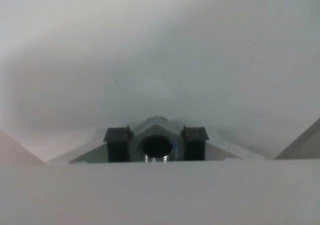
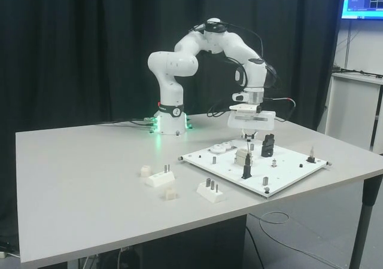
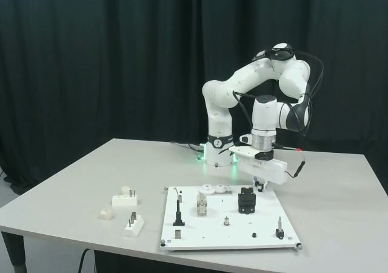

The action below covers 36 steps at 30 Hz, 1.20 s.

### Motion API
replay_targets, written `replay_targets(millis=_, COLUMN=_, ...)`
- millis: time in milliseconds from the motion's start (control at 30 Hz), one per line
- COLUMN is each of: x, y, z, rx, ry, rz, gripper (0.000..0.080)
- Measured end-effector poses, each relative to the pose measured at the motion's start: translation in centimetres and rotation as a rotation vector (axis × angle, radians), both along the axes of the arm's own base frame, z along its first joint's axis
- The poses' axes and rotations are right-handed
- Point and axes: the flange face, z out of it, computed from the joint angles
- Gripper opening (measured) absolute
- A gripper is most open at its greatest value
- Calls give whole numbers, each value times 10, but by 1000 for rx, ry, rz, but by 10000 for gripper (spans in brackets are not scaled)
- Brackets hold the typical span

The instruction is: Insert bolt 4.

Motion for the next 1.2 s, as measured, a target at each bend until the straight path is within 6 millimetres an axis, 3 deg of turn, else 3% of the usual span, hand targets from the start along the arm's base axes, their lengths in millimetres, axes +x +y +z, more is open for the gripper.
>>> replay_targets(millis=667, x=1, y=-1, z=0, rx=2, ry=8, rz=70, gripper=225)
replay_targets(millis=1200, x=2, y=-2, z=0, rx=10, ry=12, rz=-97, gripper=225)
